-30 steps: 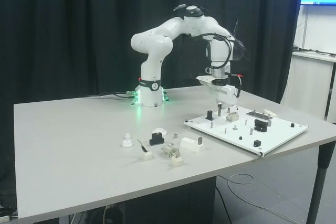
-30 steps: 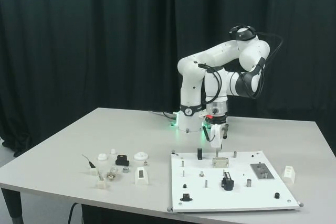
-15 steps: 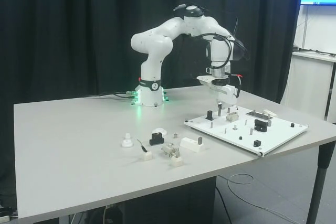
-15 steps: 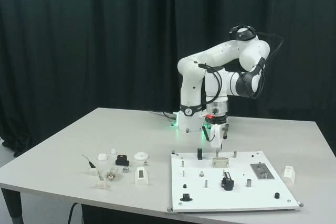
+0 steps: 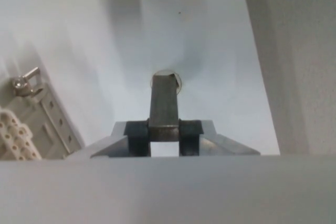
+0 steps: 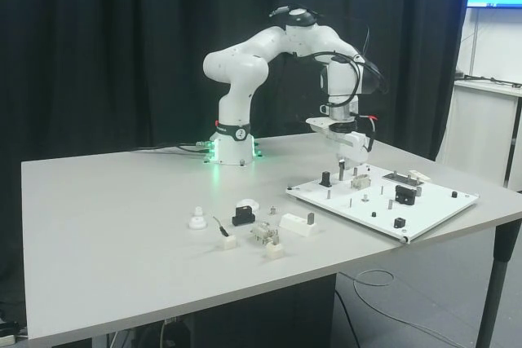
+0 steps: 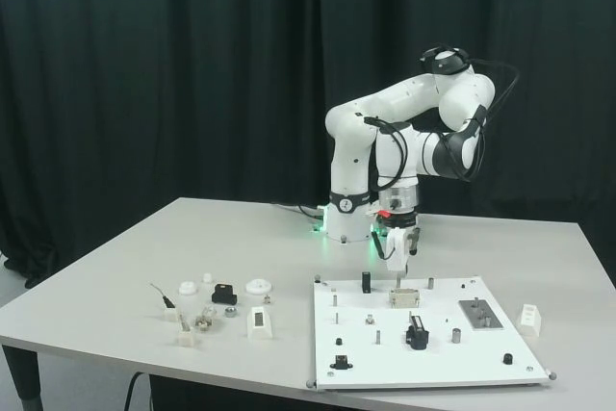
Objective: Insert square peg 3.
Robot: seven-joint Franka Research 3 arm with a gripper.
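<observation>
Black curtains behind a grey table [image 6: 106,201]; a white arm poised over the board [image 7: 428,348], peg in its grip.

On the wrist view the gripper [image 5: 164,136] is closed on the peg [image 5: 164,103], one black pad on each side of its upper end, the fingers parted only by the peg's width. The peg's long axis runs straight down from the gripper toward the board, and its lower end sits over a small round-edged hole [image 5: 167,80] in the white surface; whether the tip has entered it cannot be told. From the room views the gripper [image 7: 397,262] hangs above the board's rear part, just beside a grey fixture [image 7: 404,296]. The coming move looks like a straight push down, which depends on the peg's square faces matching the hole. Loose parts [image 6: 245,226] lie on the table, well apart from the board.
</observation>
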